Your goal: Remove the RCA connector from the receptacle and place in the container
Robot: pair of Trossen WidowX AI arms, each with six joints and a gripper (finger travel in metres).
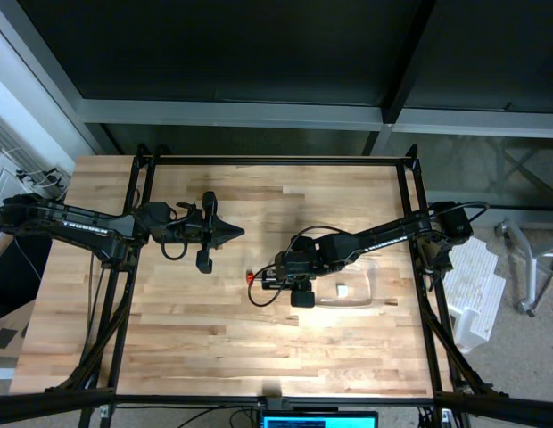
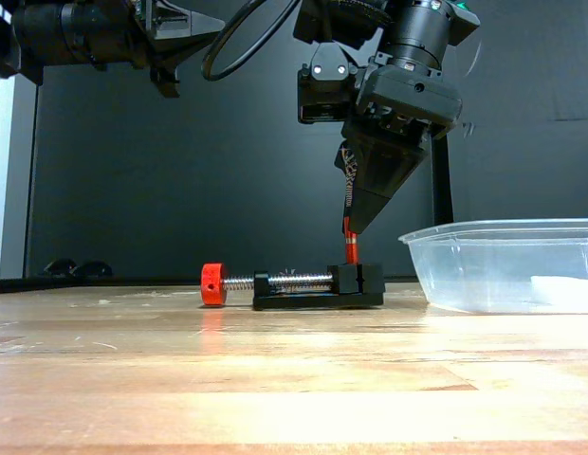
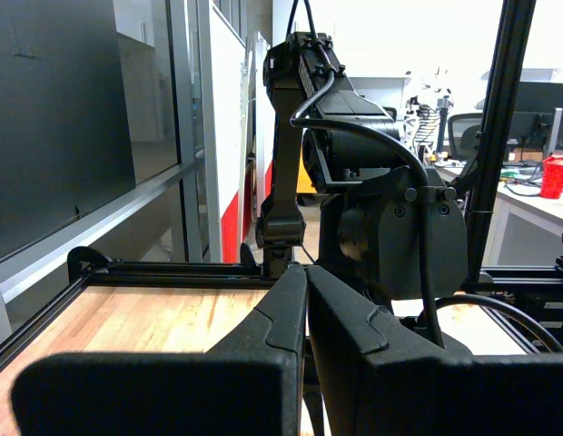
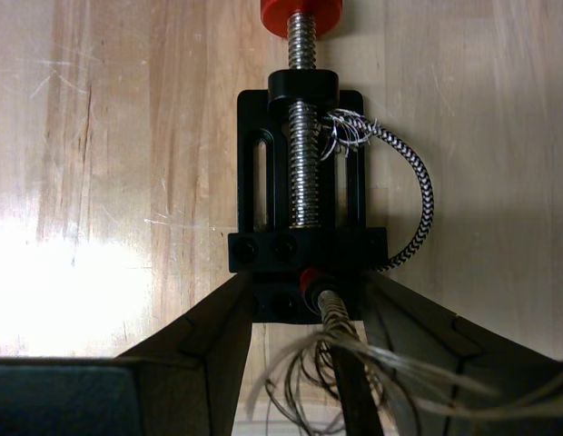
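left gripper (image 1: 232, 232): together, aloft at left | right gripper (image 2: 355, 226): apart, straddling connector (image 2: 350, 249) upright in receptacle (image 2: 313, 287) | container (image 2: 503, 270): just right of receptacle

On the table (image 1: 214, 357), the receptacle (image 2: 318, 286) is lying at the centre of the low view, with the connector (image 2: 350, 248) standing upright in its right end. The right gripper (image 2: 355, 226) is hanging directly above the connector. The container (image 2: 484, 256) is sitting just right of the receptacle, with a square piece (image 1: 342, 290) lying in it. The left gripper (image 1: 234, 232) is hovering at the upper left, well apart.
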